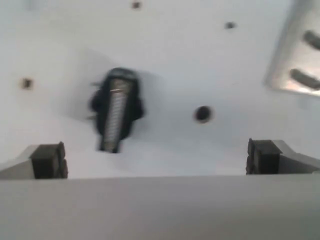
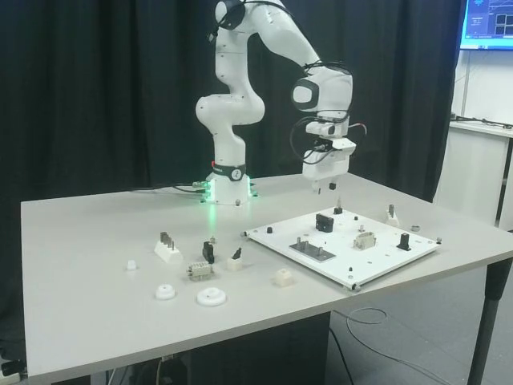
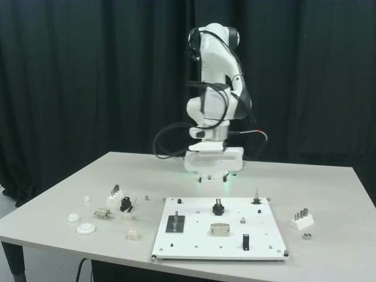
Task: Pick USB.
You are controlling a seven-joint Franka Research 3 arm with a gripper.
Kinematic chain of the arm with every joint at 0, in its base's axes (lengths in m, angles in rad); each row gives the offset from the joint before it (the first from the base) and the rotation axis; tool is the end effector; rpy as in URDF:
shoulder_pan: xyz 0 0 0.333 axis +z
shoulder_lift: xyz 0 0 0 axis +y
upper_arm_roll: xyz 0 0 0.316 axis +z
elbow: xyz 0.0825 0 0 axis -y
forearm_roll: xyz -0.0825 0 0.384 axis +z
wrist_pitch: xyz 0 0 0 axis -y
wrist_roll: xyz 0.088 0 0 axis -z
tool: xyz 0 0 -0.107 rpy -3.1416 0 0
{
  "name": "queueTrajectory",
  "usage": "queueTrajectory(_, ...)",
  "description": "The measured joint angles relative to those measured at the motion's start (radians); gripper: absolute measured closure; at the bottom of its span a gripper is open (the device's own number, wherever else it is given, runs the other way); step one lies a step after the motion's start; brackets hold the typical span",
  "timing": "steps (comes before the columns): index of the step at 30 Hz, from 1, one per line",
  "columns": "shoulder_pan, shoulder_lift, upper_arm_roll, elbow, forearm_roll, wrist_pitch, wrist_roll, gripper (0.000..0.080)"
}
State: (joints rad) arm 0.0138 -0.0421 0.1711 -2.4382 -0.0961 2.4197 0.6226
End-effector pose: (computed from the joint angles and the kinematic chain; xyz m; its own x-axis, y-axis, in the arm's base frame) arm 0.4727 0.0878 0.3208 0.9325 -0.3563 0.0584 -0.3591 -0.9321 0.0469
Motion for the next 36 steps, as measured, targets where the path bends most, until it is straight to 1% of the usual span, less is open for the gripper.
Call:
queueTrajectory(9,-0.098,0.028,-0.002,0.028,-0.019,0.046,-0.109,0.0003)
queueTrajectory(18,-0.175,0.069,-0.009,0.064,-0.061,0.086,-0.176,0.0003)
queueTrajectory(27,-0.227,0.116,-0.037,0.110,-0.094,0.110,-0.257,0.0003)
queueTrajectory(36,-0.250,0.155,-0.083,0.155,-0.103,0.116,-0.340,0.0003)
